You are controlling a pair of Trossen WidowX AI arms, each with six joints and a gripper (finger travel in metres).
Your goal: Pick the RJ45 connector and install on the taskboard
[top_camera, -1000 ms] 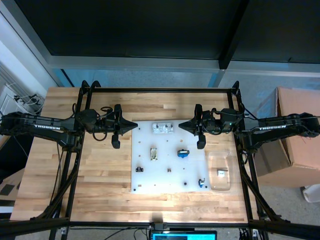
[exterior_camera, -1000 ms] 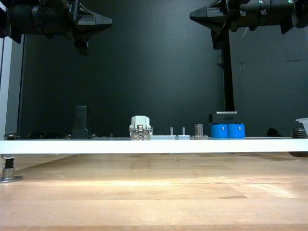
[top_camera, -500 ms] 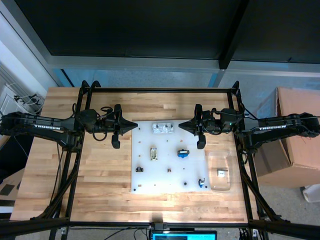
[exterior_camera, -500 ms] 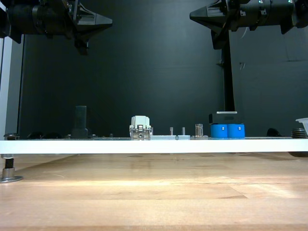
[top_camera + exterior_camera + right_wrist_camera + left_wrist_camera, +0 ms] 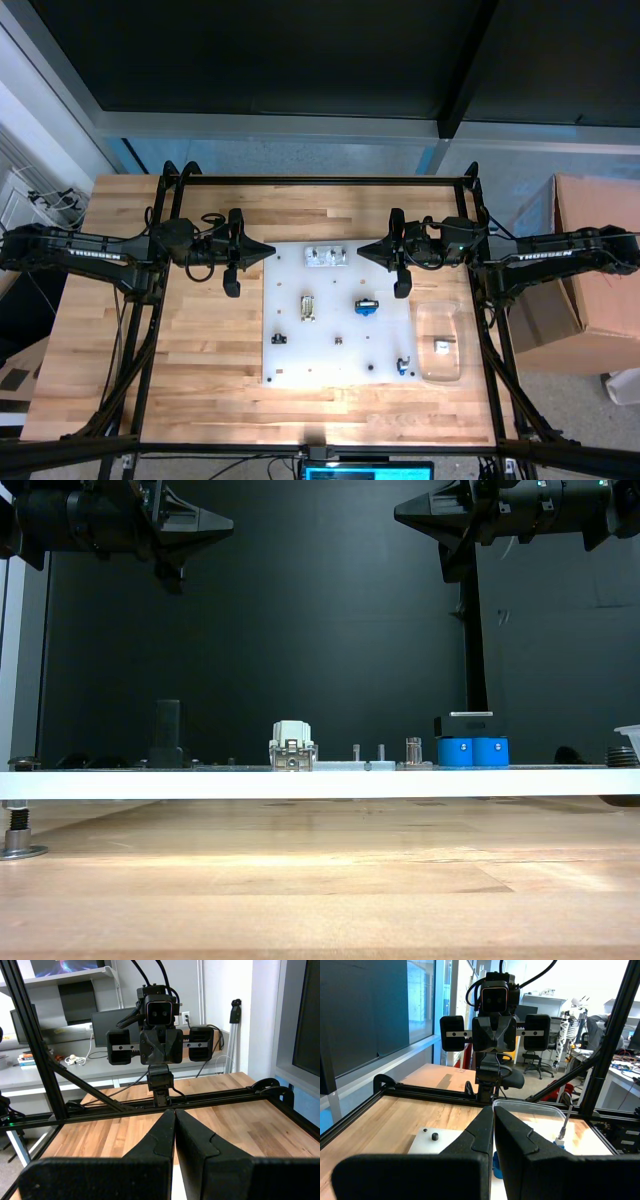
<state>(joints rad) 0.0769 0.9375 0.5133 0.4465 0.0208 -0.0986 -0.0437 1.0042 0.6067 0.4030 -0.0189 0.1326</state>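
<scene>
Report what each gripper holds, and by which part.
Nothing is held. The left gripper and right gripper hang over the board near its far edge, jaws shut empty; the connector stands at the jack.

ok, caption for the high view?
Left hand and right hand, shut and empty, hover over white board's far edge; RJ45 connector appears seated in blue jack.

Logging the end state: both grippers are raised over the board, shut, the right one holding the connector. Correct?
No: the right gripper is shut on nothing, as the right wrist view shows; the connector stands at the blue jack. The left gripper is likewise raised and shut.
</scene>
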